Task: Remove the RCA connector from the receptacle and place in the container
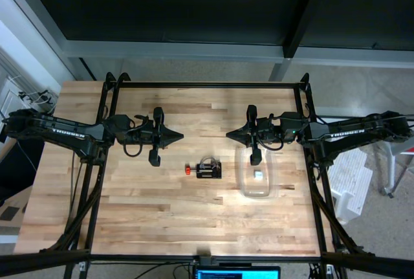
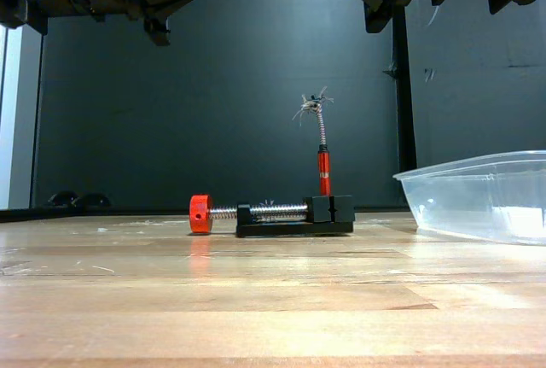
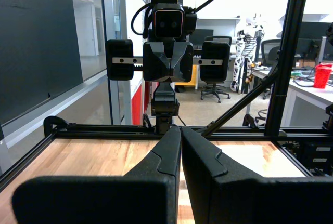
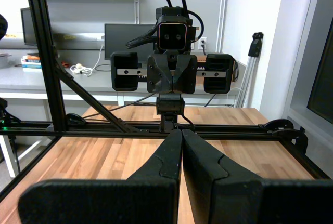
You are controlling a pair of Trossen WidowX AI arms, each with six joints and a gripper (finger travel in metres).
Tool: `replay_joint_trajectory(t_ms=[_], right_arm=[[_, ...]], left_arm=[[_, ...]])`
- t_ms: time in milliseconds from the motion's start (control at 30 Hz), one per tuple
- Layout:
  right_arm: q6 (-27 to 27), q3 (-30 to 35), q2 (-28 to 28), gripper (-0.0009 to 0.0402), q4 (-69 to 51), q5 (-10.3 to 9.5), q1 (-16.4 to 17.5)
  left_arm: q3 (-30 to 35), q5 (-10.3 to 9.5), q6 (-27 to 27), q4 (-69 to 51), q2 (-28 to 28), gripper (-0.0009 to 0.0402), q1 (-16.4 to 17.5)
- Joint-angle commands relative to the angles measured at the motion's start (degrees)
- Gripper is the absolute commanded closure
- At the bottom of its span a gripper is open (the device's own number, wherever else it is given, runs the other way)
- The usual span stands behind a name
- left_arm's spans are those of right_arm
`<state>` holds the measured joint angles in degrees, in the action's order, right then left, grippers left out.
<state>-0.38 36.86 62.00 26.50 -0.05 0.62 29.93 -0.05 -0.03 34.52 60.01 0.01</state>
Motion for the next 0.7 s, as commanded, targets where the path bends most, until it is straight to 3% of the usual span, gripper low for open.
replay_joint_trajectory(t_ms=[33,700], right_arm=[[0.0,0.0,0.0,0.0393,0.0,0.02,0.0],[0.5,0.3,0.0,0.0393,-1.9,0.24,0.0]], left_arm=[[0.0,0.02,0.0,0.0,0.0,0.0393,0.0],[0.0,0.02,0.0,0.0,0.0,0.0393,0.0]])
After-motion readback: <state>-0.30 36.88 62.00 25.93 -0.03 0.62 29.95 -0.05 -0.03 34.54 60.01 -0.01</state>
